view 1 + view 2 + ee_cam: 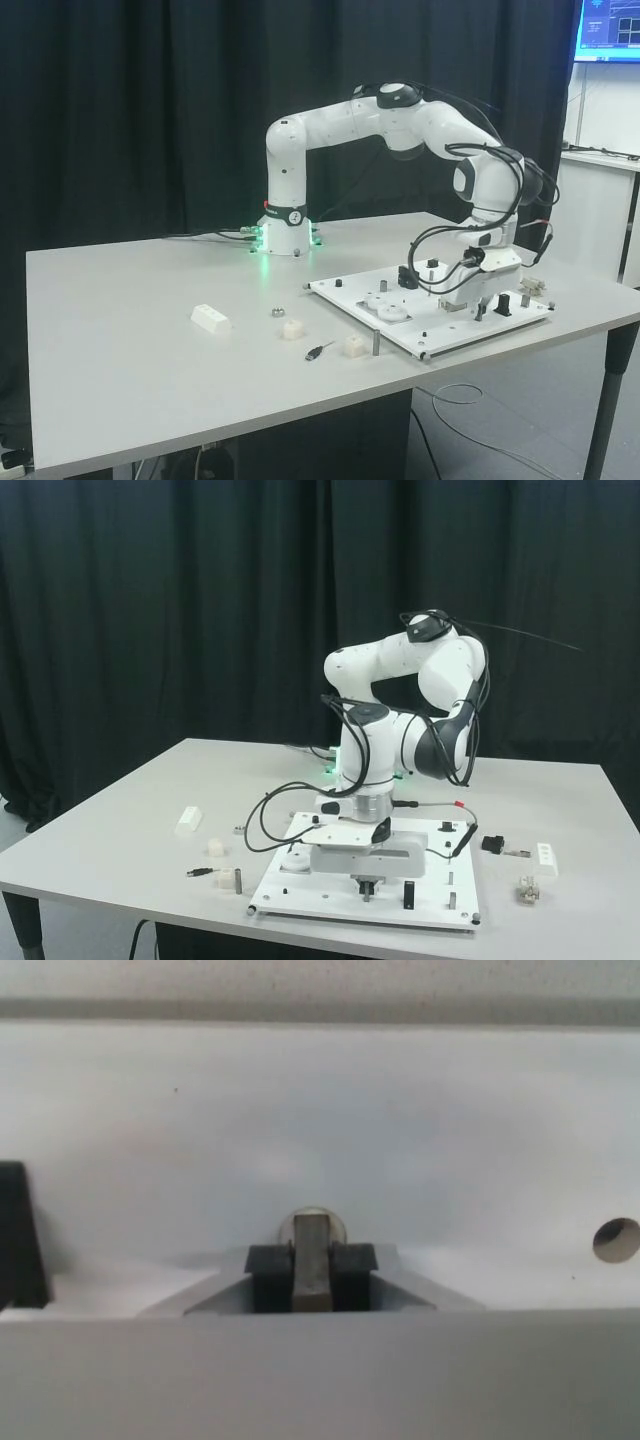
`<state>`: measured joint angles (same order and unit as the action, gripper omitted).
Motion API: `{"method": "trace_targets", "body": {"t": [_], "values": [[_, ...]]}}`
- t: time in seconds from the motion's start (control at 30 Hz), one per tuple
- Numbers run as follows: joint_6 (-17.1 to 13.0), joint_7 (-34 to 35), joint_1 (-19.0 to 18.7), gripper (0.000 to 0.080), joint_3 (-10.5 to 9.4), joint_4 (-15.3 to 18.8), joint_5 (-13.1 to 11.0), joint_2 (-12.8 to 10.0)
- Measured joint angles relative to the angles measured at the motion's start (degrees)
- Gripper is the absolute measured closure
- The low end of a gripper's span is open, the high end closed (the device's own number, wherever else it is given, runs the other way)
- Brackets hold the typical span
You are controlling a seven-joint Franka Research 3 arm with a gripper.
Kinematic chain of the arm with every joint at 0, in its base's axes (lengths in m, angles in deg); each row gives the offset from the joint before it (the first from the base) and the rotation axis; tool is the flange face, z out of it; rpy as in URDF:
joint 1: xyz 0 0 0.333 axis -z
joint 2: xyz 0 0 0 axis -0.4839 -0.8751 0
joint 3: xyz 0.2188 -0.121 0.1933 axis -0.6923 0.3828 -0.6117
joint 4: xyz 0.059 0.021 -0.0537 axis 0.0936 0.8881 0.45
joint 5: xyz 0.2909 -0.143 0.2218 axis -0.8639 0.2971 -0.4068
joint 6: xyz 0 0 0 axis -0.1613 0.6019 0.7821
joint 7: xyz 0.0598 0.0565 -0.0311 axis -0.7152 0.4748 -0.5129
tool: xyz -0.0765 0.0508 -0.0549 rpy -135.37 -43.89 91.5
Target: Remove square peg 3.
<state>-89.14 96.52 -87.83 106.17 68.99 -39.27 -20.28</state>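
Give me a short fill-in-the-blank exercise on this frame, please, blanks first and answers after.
1. In the wrist view the gripper has its two black fingers closed on a grey ____.
2. The white assembly board lies on a ____ table.
3. The light at the arm's base glows ____.

Missing words: peg; grey; green.

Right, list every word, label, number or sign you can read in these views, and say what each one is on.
None can be read.
The screen at the first room view's upper corner shows marks too small to read.
The arm, the white board and the gripper shut on the peg show no legible label.
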Motion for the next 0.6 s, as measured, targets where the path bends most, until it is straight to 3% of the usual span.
{"method": "trace_targets", "body": {"t": [0.6], "values": [[0.9,-1.9,-0.2,0.0727,0.74,0.0,0.5,0.4]]}}
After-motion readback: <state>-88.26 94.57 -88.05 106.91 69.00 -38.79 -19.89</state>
